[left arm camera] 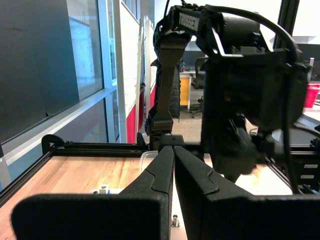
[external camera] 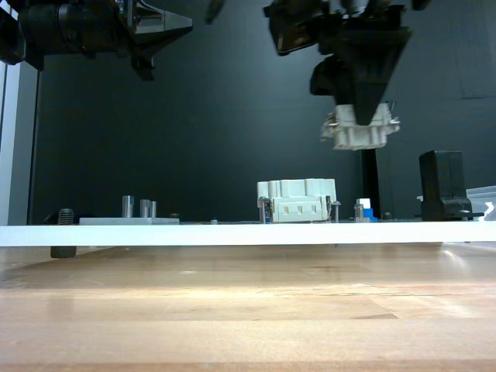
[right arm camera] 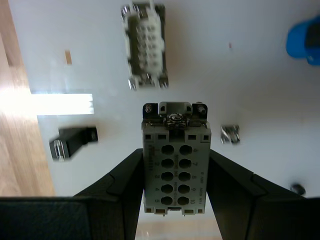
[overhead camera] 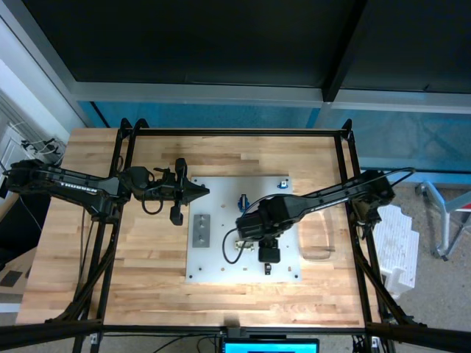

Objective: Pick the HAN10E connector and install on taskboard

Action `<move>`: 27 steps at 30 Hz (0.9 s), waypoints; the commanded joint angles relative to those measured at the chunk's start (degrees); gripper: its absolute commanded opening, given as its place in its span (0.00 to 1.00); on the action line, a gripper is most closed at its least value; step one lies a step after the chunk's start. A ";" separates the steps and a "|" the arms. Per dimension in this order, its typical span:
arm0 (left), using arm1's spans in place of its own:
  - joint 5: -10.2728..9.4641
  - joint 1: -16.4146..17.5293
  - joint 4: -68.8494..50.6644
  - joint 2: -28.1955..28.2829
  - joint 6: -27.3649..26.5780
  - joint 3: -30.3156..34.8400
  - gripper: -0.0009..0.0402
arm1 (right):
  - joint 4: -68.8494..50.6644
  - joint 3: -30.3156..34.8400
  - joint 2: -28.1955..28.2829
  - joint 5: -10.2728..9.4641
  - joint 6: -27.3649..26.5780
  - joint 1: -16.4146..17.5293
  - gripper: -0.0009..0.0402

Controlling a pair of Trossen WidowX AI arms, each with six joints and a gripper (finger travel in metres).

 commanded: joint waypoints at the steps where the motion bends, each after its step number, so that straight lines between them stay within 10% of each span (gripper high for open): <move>1: 0.02 0.00 0.00 0.00 0.00 0.02 0.02 | 0.04 3.13 2.89 -0.02 0.00 0.20 0.09; 27: 0.02 0.00 0.00 0.00 0.00 0.02 0.02 | -0.72 15.96 14.51 0.81 -2.86 0.72 0.09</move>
